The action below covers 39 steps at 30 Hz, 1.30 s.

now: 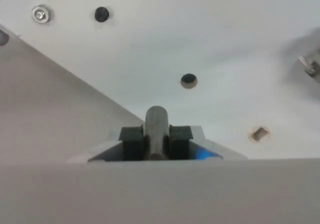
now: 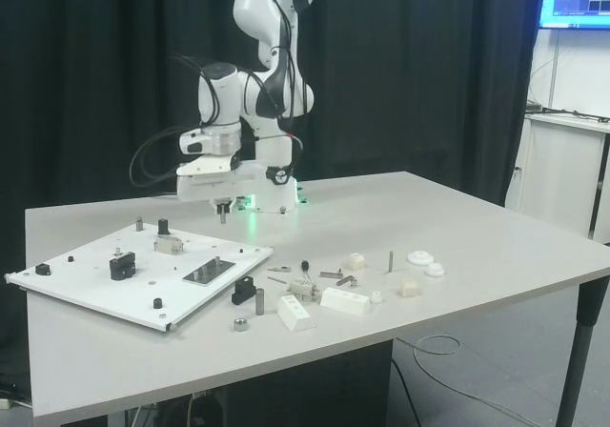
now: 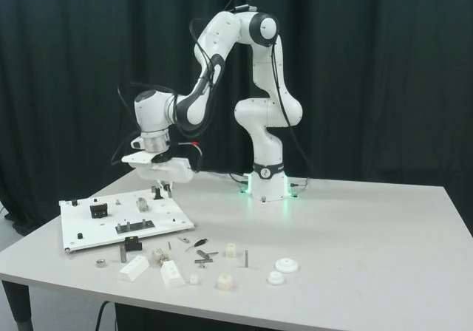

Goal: Place round peg 3.

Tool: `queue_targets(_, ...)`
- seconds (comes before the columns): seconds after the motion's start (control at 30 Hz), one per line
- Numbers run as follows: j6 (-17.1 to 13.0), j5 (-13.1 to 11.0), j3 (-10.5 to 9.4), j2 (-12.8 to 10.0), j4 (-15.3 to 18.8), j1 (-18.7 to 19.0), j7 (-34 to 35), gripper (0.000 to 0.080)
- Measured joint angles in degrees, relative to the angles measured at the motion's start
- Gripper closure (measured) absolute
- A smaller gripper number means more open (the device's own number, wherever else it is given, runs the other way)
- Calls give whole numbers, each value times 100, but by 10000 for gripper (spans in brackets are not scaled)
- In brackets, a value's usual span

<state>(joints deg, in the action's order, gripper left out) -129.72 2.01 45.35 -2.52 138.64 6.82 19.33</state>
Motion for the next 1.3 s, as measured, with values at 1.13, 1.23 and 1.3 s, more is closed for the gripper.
queue_targets(1.13, -140, 534, -29, 304, -55, 54, 573, 698)
queue_targets(1.23, -154, 534, -29, 303, -54, 54, 573, 698)
queue_targets(1.3, -165, 534, -29, 303, -54, 54, 573, 698)
